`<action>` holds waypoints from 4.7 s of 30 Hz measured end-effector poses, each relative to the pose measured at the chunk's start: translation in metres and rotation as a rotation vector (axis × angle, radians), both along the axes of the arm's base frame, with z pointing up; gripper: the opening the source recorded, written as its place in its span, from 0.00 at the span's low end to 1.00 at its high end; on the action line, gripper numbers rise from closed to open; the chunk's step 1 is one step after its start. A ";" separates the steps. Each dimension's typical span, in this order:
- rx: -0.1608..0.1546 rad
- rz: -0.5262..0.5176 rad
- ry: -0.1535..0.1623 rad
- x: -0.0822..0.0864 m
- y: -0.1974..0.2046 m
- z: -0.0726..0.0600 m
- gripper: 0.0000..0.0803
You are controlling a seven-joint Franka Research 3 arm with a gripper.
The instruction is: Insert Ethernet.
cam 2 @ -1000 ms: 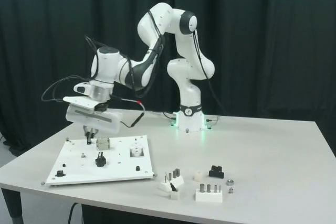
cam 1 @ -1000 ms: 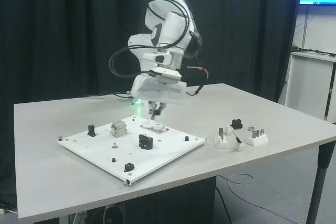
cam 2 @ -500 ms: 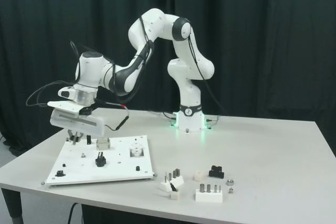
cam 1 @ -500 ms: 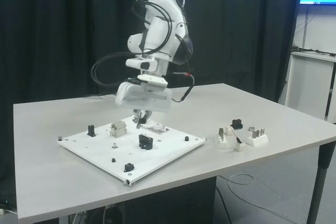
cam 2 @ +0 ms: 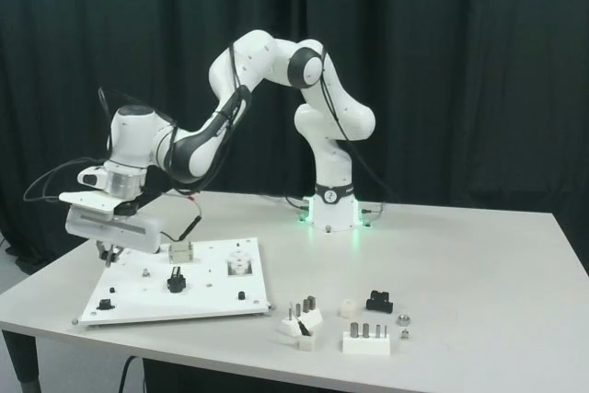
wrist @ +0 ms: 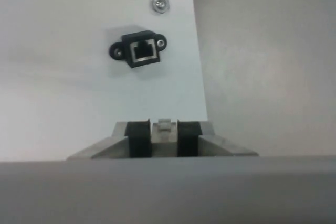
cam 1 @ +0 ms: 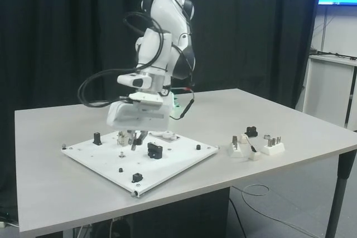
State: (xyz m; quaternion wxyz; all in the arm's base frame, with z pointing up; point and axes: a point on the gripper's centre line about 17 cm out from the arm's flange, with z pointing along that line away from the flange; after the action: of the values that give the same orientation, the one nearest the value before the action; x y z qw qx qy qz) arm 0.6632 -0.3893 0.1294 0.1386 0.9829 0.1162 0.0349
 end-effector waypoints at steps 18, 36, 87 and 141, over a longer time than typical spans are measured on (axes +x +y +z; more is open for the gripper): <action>0.075 0.114 0.017 0.009 -0.009 -0.023 0.13; 0.123 0.116 -0.021 0.026 -0.005 -0.039 0.13; 0.177 0.202 0.004 0.029 -0.002 -0.060 0.13; 0.197 0.187 0.054 0.027 0.004 -0.067 0.13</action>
State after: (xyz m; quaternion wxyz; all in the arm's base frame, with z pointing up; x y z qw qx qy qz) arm 0.6903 -0.3856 0.0620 0.0342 0.9771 0.2072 0.0327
